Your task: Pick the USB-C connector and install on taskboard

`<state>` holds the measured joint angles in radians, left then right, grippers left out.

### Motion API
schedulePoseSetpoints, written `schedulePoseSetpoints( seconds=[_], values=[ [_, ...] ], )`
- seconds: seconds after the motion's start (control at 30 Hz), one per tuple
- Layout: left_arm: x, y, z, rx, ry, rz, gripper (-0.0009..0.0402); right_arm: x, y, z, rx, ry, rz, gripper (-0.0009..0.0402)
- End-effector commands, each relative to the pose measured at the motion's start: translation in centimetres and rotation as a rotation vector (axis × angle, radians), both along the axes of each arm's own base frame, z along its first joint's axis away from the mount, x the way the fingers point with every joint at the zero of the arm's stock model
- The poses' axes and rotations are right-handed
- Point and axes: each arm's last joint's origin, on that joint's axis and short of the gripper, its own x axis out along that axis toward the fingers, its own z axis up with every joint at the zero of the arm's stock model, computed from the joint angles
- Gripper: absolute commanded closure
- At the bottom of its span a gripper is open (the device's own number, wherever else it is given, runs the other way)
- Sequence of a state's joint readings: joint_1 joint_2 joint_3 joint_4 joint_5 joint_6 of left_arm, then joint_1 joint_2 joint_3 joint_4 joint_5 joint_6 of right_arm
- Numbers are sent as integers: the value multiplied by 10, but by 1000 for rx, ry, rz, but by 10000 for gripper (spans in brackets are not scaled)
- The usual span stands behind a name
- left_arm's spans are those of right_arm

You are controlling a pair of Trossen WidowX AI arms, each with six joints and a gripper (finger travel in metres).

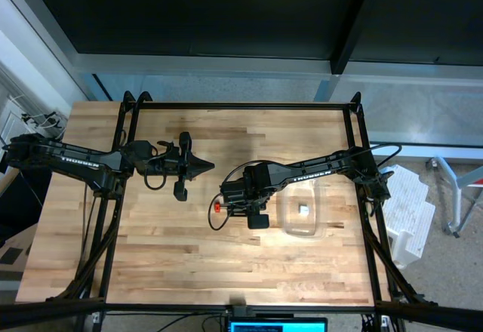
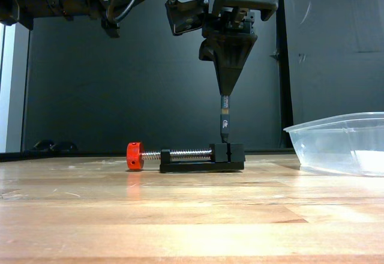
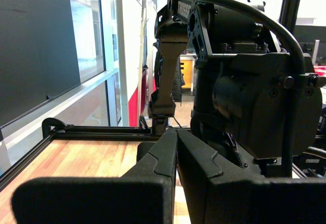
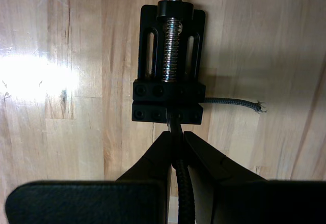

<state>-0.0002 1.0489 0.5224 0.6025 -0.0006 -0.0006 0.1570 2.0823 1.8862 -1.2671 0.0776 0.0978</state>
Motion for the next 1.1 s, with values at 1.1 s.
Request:
schedulePoseSetpoints(
  seconds=[1.1],
  values=[
    [0,0,0,0,0,0,393,-1,0,-6,-5,27,10,393]
  ],
)
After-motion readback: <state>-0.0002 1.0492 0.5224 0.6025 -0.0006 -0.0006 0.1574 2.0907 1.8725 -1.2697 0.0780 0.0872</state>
